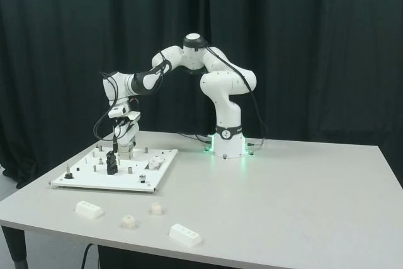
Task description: Insert square peg 3.
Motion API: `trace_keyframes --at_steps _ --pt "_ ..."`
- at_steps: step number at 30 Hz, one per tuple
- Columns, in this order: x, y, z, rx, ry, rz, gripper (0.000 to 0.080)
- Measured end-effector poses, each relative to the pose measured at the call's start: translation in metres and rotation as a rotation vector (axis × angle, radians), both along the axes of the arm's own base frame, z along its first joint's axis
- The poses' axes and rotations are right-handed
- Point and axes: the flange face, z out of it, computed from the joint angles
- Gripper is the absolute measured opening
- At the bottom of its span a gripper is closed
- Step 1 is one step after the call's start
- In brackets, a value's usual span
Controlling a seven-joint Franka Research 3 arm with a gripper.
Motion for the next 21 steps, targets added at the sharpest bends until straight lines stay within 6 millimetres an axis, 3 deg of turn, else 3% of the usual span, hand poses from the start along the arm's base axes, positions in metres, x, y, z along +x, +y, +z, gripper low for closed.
trace_keyframes --at_steps 21 --pt "0.0016 -0.0041 -0.0028 0.009 0.013 -0.033 0.0114"
